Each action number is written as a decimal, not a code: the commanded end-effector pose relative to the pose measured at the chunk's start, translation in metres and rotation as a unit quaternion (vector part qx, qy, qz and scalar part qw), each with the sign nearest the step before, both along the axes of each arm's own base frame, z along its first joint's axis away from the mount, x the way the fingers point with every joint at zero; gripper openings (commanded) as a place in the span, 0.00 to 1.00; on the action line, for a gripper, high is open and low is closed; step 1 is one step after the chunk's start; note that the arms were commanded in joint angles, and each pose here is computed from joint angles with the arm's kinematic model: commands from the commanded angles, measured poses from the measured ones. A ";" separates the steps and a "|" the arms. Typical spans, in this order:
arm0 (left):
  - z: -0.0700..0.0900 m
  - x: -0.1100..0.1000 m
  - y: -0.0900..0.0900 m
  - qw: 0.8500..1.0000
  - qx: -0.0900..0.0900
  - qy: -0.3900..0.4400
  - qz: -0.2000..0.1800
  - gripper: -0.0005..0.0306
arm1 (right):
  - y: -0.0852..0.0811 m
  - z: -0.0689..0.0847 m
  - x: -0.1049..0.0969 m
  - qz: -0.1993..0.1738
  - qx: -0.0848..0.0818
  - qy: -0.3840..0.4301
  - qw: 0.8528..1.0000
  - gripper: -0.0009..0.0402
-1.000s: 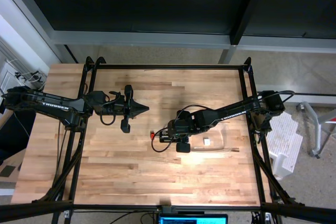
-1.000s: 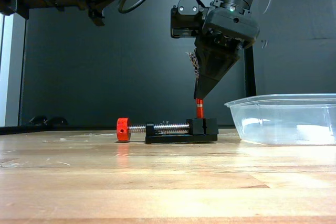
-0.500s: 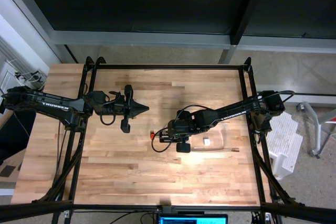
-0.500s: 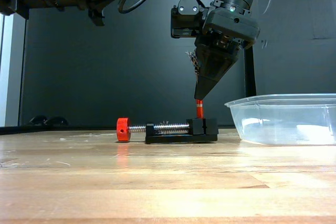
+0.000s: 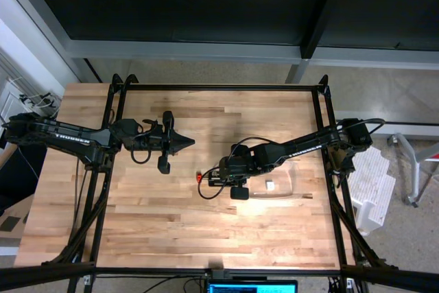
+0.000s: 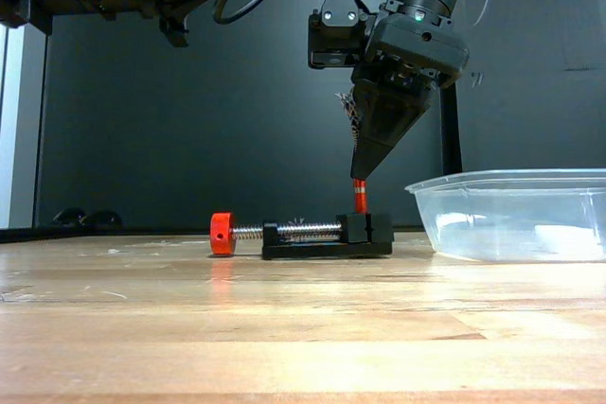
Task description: Remove the RCA connector from the receptacle and place in the container
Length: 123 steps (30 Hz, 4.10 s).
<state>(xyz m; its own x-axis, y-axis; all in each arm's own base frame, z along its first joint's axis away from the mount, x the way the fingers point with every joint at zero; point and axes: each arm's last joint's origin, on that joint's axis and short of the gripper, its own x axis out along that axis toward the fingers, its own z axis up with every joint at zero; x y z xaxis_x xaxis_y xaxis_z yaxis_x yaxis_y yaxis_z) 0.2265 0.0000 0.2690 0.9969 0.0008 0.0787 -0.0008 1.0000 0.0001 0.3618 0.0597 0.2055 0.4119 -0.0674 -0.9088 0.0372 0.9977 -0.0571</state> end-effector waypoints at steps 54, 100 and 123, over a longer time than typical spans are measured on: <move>0.000 0.000 0.000 1.000 0.000 0.000 0.000 0.02 | -0.003 0.048 -0.108 -0.009 0.033 -0.064 0.997 0.03; 0.000 0.000 0.000 1.000 0.000 0.000 0.000 0.02 | -0.008 0.010 -0.158 -0.028 0.035 -0.007 0.999 0.29; 0.000 0.000 0.000 1.000 0.000 0.000 0.000 0.02 | -0.035 0.083 -0.121 0.015 0.005 -0.191 0.981 0.03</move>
<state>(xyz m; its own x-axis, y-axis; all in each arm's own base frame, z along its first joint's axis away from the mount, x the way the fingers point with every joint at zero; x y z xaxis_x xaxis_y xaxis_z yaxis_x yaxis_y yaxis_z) 0.2265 0.0000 0.2689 0.9970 0.0004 0.0779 -0.0004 1.0000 0.0001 0.2380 0.0286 0.2836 0.6895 -0.0377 -0.7234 0.0183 0.9992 -0.0346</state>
